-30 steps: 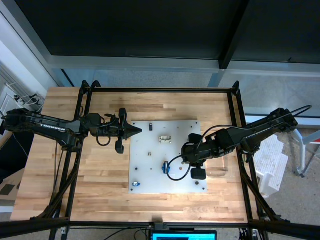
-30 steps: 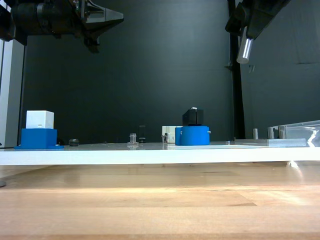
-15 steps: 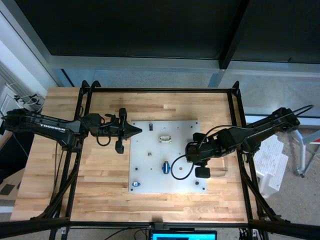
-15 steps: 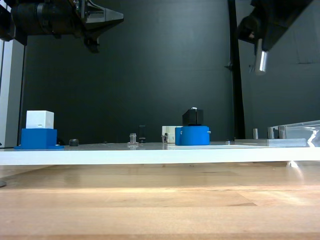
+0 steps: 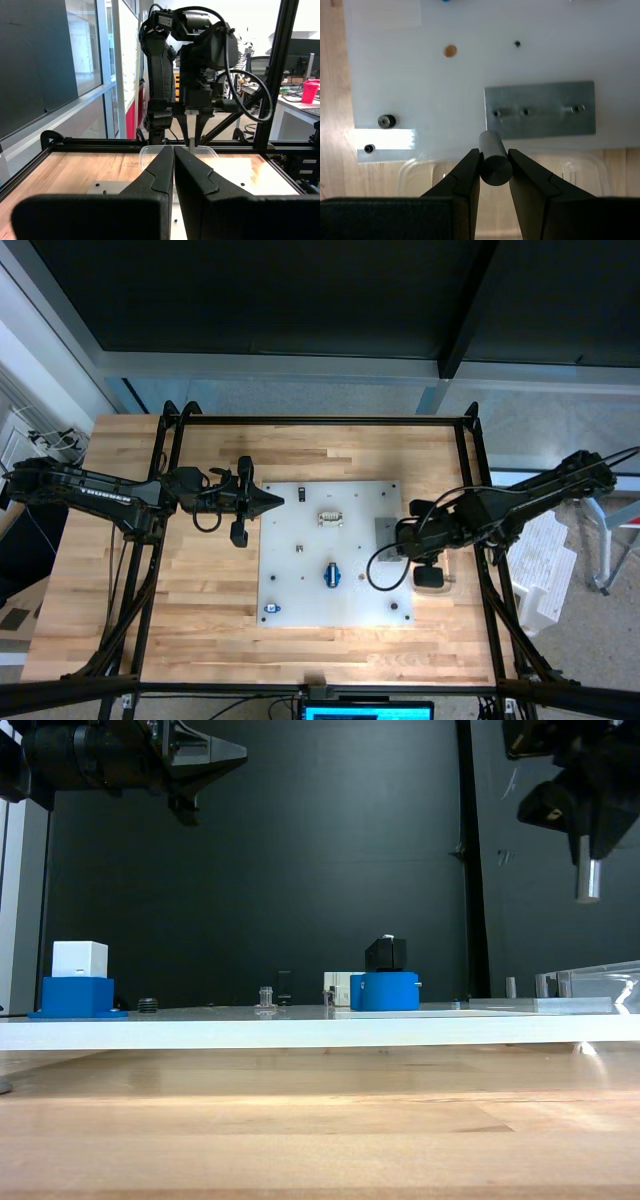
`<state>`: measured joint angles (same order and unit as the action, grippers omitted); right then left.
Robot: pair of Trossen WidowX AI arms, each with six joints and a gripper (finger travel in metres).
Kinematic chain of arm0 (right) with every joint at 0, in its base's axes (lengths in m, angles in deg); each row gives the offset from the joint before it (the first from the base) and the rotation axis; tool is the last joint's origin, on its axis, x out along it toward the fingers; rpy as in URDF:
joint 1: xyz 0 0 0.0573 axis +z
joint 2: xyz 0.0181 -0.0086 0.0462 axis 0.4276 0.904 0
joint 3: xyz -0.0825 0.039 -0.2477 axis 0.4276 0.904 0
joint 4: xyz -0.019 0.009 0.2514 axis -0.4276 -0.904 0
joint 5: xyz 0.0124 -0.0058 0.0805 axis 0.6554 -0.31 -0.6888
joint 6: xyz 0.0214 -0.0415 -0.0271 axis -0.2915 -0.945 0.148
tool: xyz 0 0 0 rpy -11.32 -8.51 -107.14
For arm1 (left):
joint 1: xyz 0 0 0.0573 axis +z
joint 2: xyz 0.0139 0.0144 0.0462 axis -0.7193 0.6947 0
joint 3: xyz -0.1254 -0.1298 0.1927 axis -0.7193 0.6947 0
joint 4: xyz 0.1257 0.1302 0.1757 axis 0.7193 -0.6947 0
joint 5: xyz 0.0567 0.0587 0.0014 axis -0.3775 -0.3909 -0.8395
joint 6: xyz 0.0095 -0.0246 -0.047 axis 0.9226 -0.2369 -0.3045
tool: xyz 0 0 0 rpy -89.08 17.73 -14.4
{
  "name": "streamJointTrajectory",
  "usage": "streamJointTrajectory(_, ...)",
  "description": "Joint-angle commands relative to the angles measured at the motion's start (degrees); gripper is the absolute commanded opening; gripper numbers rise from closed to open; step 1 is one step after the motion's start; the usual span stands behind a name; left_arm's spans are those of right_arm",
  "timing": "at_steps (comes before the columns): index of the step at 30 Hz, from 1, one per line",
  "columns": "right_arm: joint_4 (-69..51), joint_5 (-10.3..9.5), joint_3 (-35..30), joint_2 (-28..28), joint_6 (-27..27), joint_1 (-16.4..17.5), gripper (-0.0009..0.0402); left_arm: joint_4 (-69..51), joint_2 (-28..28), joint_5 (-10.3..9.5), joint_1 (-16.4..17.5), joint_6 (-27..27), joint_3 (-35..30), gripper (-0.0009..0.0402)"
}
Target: Remove the 16mm cylinder and place in the container
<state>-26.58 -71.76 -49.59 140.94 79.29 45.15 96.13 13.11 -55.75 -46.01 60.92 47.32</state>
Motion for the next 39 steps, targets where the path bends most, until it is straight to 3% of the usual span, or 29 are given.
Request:
streamJointTrajectory(1, -0.3, 0.02, 2.4, -2.5, 1.4, 0.0, 0.0002, 0.0, 0.0, 0.02, 0.0, 0.0, 0.0, 0.0000)
streamJointTrajectory(18, -7.7, -0.02, 14.1, -11.6, 10.4, 0.0, 0.0002, 0.0, 0.0, 0.02, 0.0, 0.0, 0.0, 0.0000)
streamJointTrajectory(39, -7.3, 0.00, 15.0, -11.6, 14.8, 0.0, 0.0002, 0.0, 0.0, 0.02, 0.0, 0.0, 0.0, 0.0000)
